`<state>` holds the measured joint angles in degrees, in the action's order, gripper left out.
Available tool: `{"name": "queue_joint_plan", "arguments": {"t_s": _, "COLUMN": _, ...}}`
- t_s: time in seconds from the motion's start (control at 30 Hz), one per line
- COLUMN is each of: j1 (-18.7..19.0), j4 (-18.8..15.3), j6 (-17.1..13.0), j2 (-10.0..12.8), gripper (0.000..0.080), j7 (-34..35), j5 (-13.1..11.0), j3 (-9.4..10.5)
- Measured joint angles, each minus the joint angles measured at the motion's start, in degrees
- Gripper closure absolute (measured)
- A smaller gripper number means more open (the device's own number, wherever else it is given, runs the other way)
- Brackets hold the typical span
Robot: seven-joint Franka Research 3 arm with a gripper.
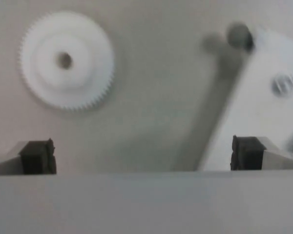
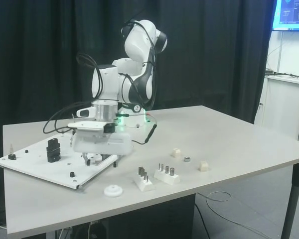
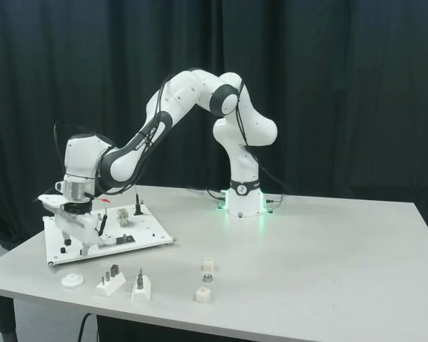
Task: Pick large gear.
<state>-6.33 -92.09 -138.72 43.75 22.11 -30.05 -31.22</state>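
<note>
Fingers (image 1: 38, 157) of the white two-finger gripper (image 1: 142, 156) stand spread wide, pinching nothing. I see the large white toothed plastic gear (image 1: 66, 60) lying flat on the grey worktop (image 2: 229, 134), apart from both fingertips. It sits just beside the flat white assembly board (image 3: 153, 239), near two small white peg blocks (image 2: 145, 182).

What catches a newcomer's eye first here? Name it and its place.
The white arm arches from its base at the back of the grey table, its pincer open low over the edge of the white board. Just off that board's corner, the large gear lies flat and alone on the table, not yet between the fingers.
</note>
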Motion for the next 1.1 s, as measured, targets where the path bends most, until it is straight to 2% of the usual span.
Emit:
{"name": "queue_joint_plan", "arguments": {"t_s": 0.17, "j1": -2.25, "j4": 3.50, "j6": 1.04, "j2": 1.75, "gripper": 0.0003, "j7": -6.57, "j5": -0.43, "j3": 2.45}}
{"name": "queue_joint_plan", "arguments": {"t_s": 0.27, "j1": -3.18, "j4": 5.34, "j6": 2.00, "j2": 2.71, "gripper": 0.0003, "j7": -8.78, "j5": -0.88, "j3": 3.26}}
{"name": "queue_joint_plan", "arguments": {"t_s": 0.5, "j1": -3.67, "j4": 8.61, "j6": 3.88, "j2": 4.71, "gripper": 0.0003, "j7": -14.14, "j5": -0.96, "j3": 3.62}}
{"name": "queue_joint_plan", "arguments": {"t_s": 0.73, "j1": -3.25, "j4": 10.15, "j6": 3.94, "j2": 6.16, "gripper": 0.0003, "j7": -19.94, "j5": -0.90, "j3": 3.80}}
{"name": "queue_joint_plan", "arguments": {"t_s": 1.1, "j1": -2.68, "j4": 10.91, "j6": 3.80, "j2": 7.46, "gripper": 0.0003, "j7": -20.23, "j5": -1.03, "j3": 4.04}}
